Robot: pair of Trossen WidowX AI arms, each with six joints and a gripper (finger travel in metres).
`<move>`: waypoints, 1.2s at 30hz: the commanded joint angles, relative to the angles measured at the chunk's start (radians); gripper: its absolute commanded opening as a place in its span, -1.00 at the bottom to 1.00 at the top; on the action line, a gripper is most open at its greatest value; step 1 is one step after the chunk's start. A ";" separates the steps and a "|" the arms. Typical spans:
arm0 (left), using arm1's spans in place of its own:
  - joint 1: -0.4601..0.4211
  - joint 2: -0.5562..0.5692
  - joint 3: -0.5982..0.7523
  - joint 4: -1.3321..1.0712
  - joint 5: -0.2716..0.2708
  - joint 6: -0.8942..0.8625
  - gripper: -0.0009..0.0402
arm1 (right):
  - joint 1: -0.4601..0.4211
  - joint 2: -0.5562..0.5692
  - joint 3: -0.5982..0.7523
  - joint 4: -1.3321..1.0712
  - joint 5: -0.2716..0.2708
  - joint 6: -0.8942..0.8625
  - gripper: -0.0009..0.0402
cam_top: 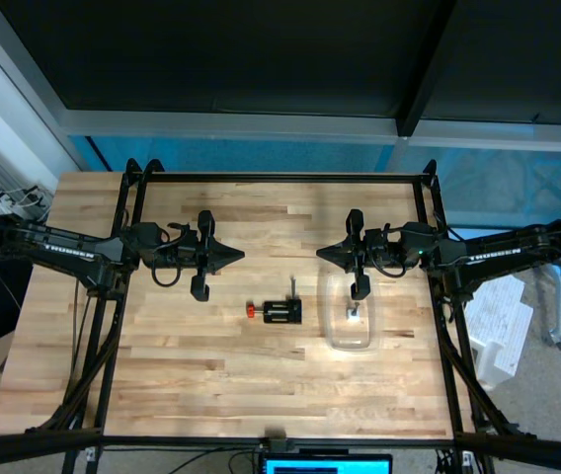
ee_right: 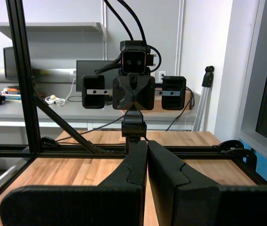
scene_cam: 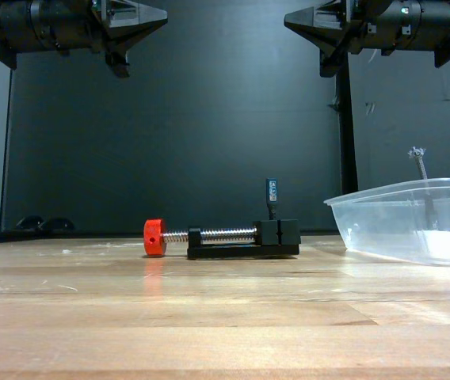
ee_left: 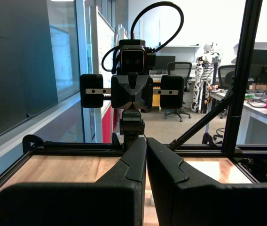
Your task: Pick the usb-c connector and install on the hub
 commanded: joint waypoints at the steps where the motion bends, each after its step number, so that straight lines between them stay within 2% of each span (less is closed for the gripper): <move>1: 0.000 0.000 -0.001 -0.002 0.000 0.000 -0.96 | 0.000 0.000 -0.001 -0.040 0.000 0.017 -0.96; 13: 0.000 0.000 -0.001 -0.002 0.000 0.000 -0.96 | 0.001 -0.003 0.004 -0.071 0.012 0.019 -0.96; 23: 0.000 0.000 -0.001 -0.002 0.000 0.000 -0.96 | 0.016 -0.003 0.238 -0.711 0.008 -0.034 -0.96; 36: 0.000 0.000 -0.001 -0.002 0.000 0.000 -0.96 | 0.034 -0.003 0.434 -1.222 0.010 -0.008 -0.96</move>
